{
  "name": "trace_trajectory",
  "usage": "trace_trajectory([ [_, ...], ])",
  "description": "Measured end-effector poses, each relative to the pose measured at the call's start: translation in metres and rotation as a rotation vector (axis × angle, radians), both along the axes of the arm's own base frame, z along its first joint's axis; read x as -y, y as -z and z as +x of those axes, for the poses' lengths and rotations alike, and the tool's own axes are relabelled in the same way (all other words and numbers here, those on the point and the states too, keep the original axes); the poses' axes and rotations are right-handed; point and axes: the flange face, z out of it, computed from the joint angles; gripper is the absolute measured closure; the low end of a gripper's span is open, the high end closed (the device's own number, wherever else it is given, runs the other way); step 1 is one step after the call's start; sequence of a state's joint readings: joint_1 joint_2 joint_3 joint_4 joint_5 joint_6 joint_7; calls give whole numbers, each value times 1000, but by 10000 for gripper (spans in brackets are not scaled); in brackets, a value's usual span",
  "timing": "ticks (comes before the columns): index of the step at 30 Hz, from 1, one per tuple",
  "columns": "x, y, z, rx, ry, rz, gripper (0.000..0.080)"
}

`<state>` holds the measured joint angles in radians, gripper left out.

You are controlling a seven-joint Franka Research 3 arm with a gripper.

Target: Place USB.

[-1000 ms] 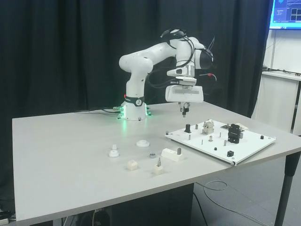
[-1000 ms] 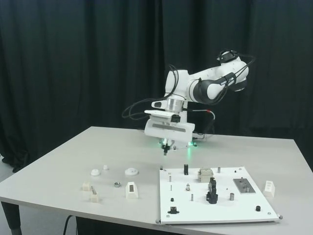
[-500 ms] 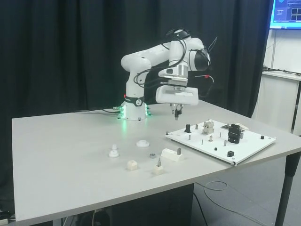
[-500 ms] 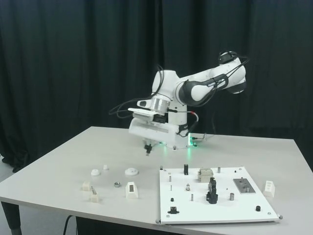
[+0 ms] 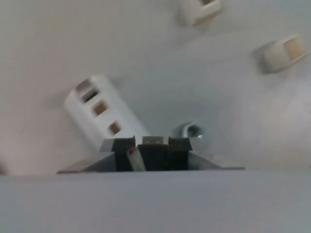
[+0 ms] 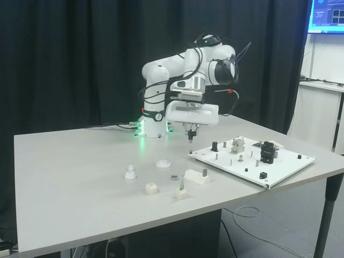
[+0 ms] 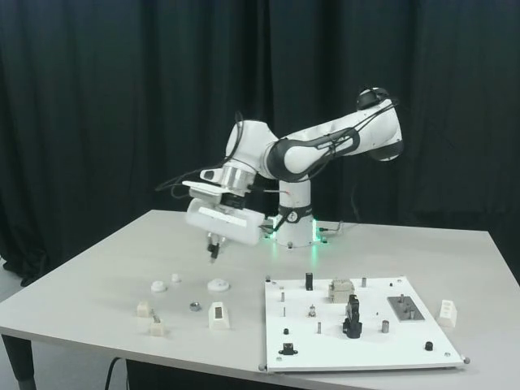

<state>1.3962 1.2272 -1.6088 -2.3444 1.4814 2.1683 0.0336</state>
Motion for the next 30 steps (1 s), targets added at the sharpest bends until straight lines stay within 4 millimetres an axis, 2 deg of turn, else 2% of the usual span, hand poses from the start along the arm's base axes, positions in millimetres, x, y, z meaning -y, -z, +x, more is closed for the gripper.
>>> trace_trajectory([
  [14, 70, -11, 20, 55, 149, 9, 662],
  [30, 134, -12, 38, 72, 249, 19, 662],
])
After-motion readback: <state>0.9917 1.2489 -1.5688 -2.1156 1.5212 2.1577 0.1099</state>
